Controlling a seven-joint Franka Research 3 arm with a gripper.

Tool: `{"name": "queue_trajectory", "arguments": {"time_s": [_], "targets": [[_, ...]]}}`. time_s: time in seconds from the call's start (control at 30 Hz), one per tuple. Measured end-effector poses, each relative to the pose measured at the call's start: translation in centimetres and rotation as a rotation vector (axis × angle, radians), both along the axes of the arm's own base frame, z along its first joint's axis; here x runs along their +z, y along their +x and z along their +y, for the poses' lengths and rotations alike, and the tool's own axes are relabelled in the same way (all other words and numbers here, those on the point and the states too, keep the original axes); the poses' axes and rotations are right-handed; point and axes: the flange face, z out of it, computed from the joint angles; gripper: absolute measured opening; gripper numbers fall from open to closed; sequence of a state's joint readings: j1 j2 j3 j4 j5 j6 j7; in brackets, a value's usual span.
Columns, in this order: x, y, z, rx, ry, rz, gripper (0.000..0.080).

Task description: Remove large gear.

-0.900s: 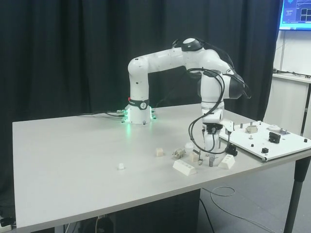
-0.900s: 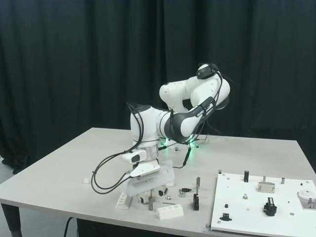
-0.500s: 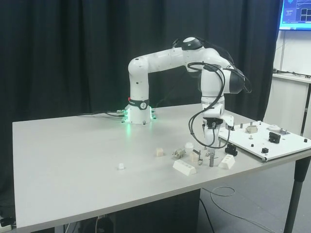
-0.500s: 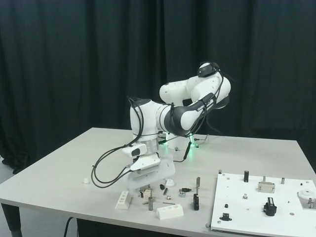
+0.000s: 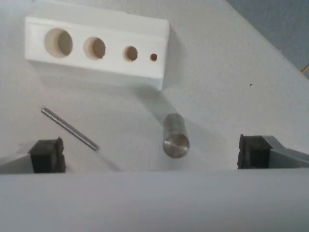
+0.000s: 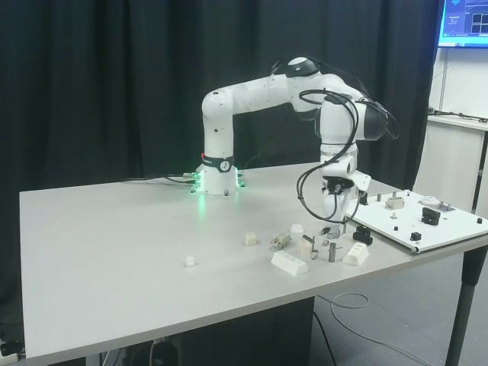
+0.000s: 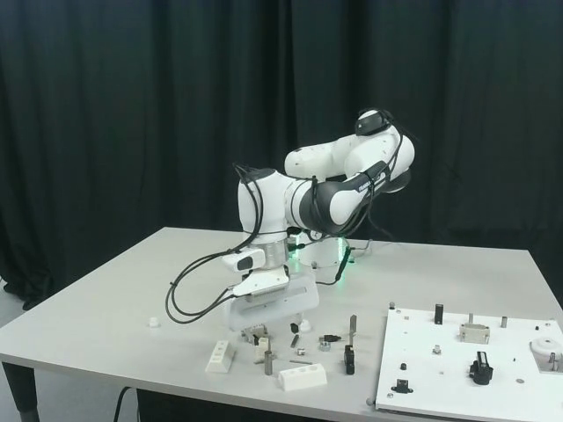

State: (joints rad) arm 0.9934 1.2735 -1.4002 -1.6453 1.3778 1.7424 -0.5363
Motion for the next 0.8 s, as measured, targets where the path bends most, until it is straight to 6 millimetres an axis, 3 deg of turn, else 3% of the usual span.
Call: {"name": "queue_trajectory", "arguments": {"time_s": [0.8], "targets": [[0.9,0.3,1.7,-0.062,-0.013,-0.020,0.0800]]}}
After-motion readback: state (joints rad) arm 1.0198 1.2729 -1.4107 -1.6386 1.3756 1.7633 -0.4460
